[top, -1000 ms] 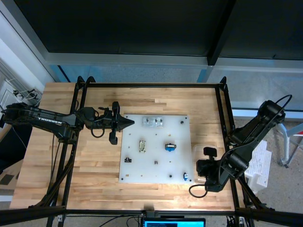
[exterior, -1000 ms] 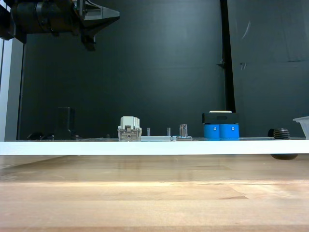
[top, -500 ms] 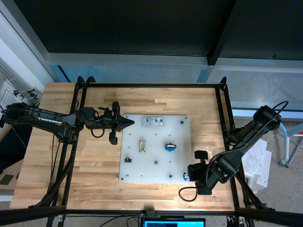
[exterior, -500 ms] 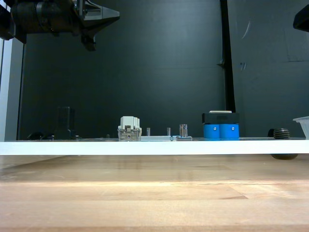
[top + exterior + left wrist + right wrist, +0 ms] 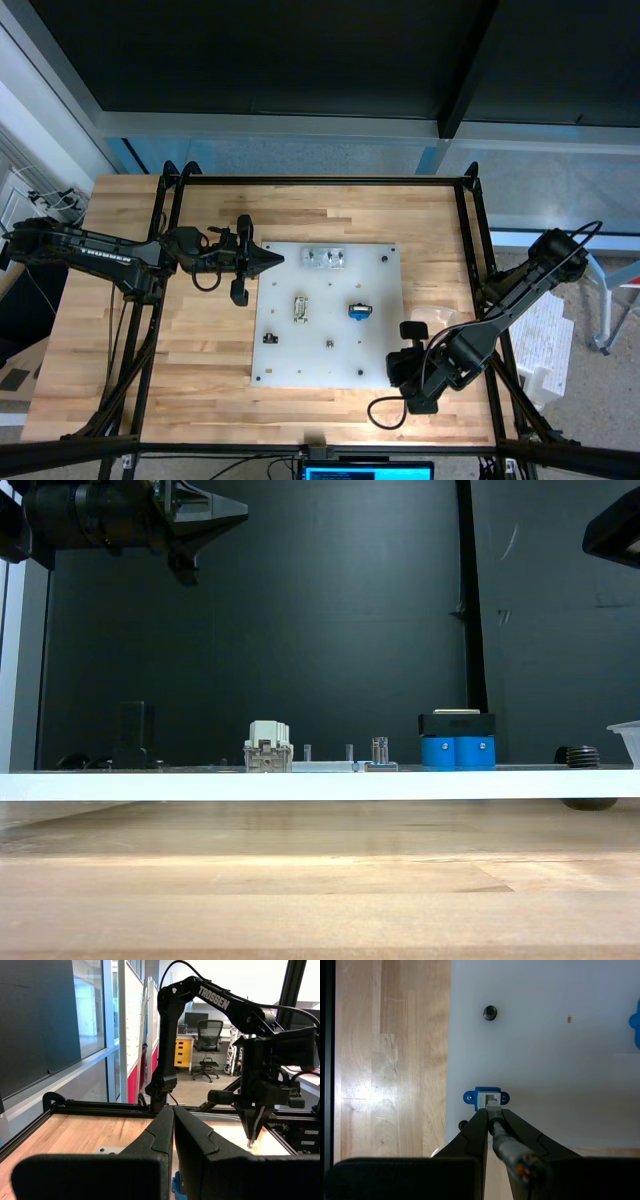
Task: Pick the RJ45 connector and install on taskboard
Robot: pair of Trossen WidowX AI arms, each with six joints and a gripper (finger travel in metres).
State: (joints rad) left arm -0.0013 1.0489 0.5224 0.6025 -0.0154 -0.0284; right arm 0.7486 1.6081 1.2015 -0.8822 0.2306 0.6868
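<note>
Item: RJ45 connector (image 5: pixel 492 1108), pale clear plug with a short grey cable stub (image 5: pixel 510 1152) trailing behind it. Location: pinched between the two fingers of the right hand (image 5: pixel 492 1111), which is closed narrowly on it. In the high view this hand (image 5: pixel 403 368) sits at the lower right of the frame, over the near right corner of the taskboard (image 5: pixel 300 350). Key relation: the plug's long axis runs straight ahead along the fingers, nose first. Directly beyond the nose sits the blue socket (image 5: pixel 470 1097) on the white plate, its opening in line with the plug. Whether the nose has entered cannot be told. Judged requirement: a straight push along that axis with no sideways drift. Left hand (image 5: pixel 278 259): upper left of the high frame, raised over the far left edge of the board, well apart from the socket, fingers pressed together and empty. Support: wooden counter (image 5: pixel 200 380).
</note>
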